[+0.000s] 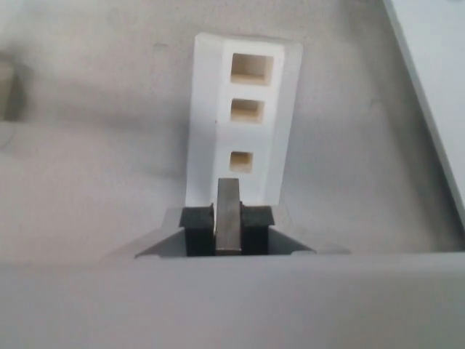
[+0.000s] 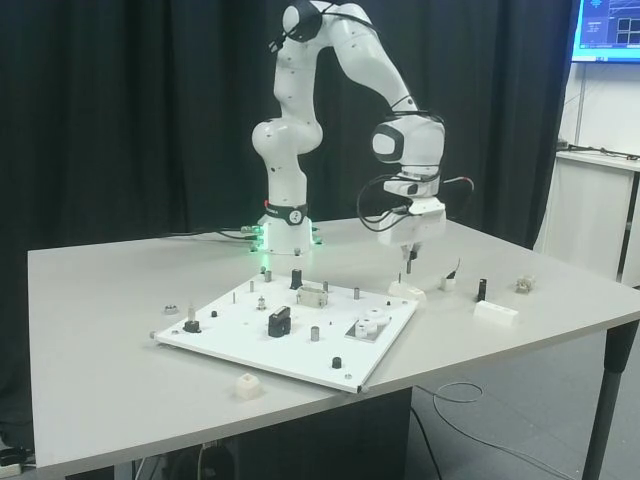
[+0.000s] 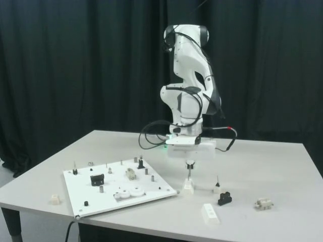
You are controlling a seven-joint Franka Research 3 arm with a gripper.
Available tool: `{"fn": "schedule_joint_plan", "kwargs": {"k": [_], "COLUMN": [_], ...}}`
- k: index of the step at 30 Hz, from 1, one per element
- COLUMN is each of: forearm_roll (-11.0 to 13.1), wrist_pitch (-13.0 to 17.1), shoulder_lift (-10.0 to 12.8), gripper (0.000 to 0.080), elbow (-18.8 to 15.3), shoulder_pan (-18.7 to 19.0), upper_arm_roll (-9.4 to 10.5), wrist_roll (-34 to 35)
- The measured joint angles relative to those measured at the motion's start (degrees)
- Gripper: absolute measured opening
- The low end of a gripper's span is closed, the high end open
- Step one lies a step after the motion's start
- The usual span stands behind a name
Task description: Insert square peg 2.
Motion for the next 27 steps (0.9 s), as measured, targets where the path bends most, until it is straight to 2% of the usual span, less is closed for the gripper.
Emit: {"fn": "schedule_joint_plan", "kwargs": {"k": [16,27], "forearm_roll": [-1.15,-3.2], "wrist_pitch": [-1.25,-2.19], "shoulder_lift": [-1.62,-2.06], "gripper": [0.0071,0.0071], "elbow": [0.12,0.89], "shoulder_pan": [0.0,-0.15], "upper_arm_roll": [0.3,0.26], "wrist_roll": [0.26,0.54]}}
